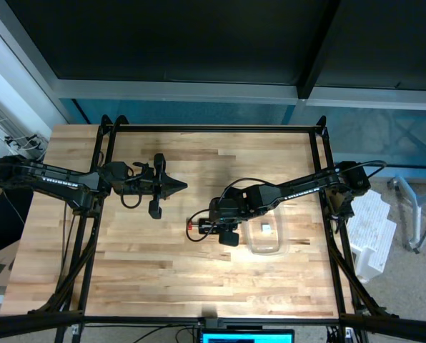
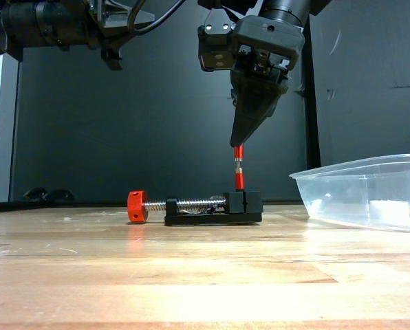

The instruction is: Pick the rca connector and install on the hub

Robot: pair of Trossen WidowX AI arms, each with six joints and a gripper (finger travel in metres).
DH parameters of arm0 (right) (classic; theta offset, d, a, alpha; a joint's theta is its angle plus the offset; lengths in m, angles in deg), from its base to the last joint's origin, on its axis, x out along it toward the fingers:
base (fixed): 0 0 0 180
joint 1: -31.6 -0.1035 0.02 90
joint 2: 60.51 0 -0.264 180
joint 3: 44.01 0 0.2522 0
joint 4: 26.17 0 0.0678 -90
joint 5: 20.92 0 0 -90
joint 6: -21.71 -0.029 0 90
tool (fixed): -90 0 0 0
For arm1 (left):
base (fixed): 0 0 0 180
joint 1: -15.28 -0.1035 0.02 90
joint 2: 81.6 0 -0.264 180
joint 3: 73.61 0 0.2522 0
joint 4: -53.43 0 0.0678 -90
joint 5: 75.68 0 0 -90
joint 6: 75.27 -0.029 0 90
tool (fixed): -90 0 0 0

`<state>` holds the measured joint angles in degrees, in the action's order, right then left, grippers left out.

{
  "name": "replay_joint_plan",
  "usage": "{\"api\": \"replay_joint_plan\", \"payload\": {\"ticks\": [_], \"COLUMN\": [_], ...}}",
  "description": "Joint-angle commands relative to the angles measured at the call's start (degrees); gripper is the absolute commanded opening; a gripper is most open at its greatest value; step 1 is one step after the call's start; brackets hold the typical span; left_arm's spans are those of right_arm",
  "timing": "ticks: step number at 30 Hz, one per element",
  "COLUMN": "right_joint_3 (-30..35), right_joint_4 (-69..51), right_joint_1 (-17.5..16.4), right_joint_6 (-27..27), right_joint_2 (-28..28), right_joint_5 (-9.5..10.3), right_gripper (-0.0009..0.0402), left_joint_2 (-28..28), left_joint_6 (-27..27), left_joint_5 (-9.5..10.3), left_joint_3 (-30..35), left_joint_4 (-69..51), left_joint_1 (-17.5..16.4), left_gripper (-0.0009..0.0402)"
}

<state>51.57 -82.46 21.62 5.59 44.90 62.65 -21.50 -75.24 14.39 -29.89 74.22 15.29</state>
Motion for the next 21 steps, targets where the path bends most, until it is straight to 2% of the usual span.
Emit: {"api": "replay_joint_plan", "payload": {"ticks": [1,21], "right_joint_3": [-0.26,-3.26], "right_joint_4": [0.22,3.02], "right_joint_1": [-0.02,0.02], "right_joint_6": [0.00,0.17], "right_joint_2": [0.50,1.01], "right_joint_5": [0.02,-0.02], "right_gripper": [0.0000,0.0000], "left_joint_2": [0.02,0.02], "left_joint_6": [0.00,0.00], "left_joint_5": [-0.02,-0.02], "left_joint_3": [0.00,0.00], "left_joint_4": [0.00,0.00], "left_joint_1": [0.00,0.00], "left_gripper": [0.0000,0.0000]}}
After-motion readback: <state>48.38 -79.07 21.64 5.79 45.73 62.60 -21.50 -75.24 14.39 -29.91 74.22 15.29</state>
